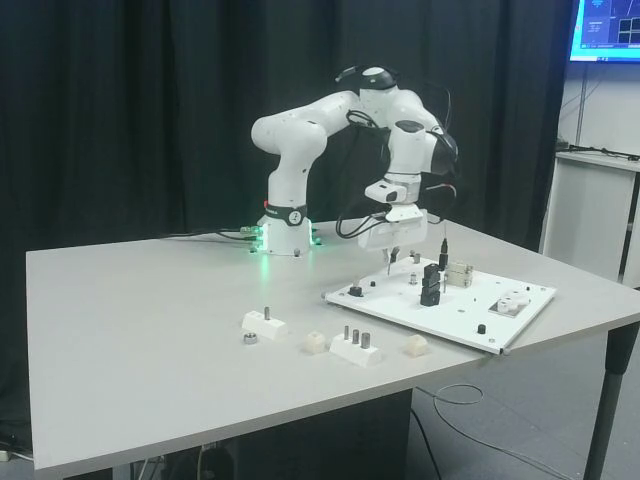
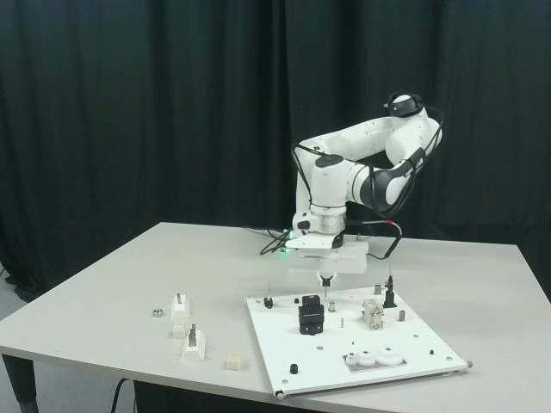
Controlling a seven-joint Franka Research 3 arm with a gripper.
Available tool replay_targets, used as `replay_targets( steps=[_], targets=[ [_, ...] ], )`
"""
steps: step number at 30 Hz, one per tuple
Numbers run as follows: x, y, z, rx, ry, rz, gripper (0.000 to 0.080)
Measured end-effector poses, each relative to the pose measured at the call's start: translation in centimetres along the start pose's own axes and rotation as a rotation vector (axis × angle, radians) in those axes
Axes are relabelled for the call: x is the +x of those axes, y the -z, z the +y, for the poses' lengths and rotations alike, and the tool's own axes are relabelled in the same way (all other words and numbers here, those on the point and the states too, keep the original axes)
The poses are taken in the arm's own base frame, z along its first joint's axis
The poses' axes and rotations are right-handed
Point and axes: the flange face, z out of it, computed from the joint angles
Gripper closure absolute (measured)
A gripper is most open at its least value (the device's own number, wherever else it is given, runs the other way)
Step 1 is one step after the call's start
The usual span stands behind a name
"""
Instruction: Insert round peg 1.
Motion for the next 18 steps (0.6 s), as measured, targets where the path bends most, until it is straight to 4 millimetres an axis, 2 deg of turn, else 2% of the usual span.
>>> replay_targets(
  steps=[18],
  targets=[
    [-0.56,-0.38,-0.34,-0.012,-0.012,0.024,0.0787]
  ],
)
